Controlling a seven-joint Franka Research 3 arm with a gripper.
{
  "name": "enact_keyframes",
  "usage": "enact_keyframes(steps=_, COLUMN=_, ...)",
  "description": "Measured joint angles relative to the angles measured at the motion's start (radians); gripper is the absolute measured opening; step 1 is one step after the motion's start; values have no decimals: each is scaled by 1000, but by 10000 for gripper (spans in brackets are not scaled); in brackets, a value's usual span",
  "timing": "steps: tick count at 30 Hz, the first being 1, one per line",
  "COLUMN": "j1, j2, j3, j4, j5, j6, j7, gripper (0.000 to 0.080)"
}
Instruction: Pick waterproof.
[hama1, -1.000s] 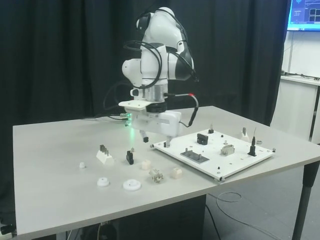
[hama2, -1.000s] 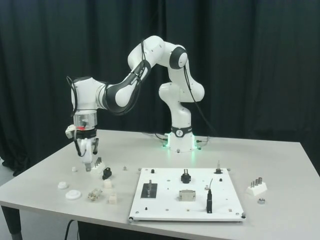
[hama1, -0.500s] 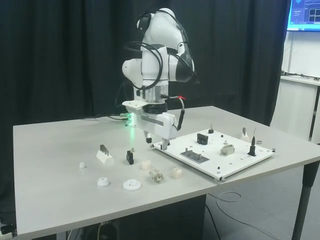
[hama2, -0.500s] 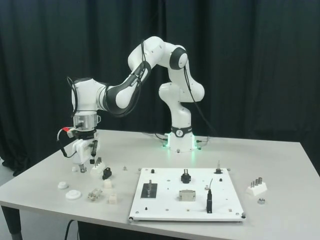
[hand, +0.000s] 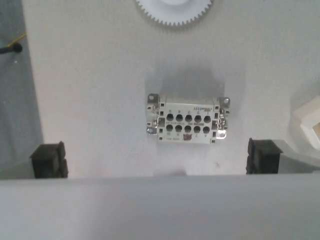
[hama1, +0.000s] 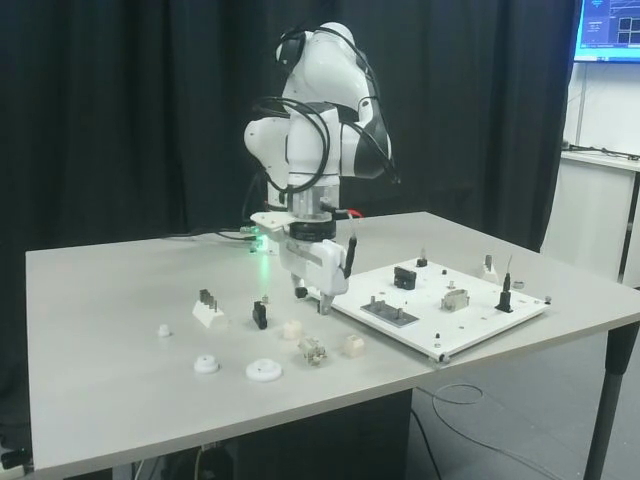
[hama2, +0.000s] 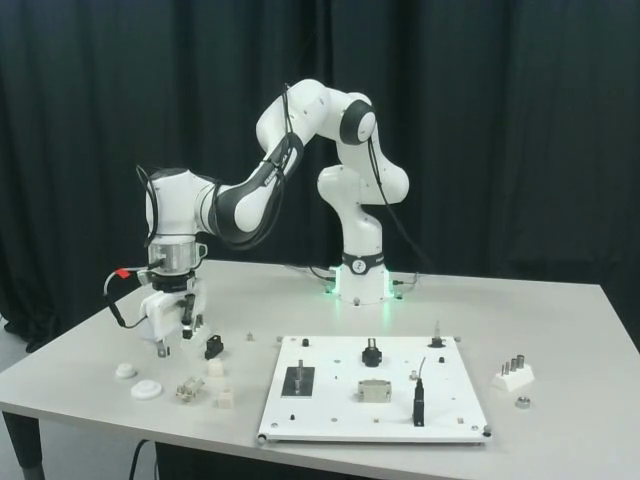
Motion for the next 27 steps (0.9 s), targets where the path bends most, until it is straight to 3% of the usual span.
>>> enact_keyframes(steps=27, j1=8, j2=45, j3=1, j4=1, j5=0, j6=-1, j7=47, gripper=800)
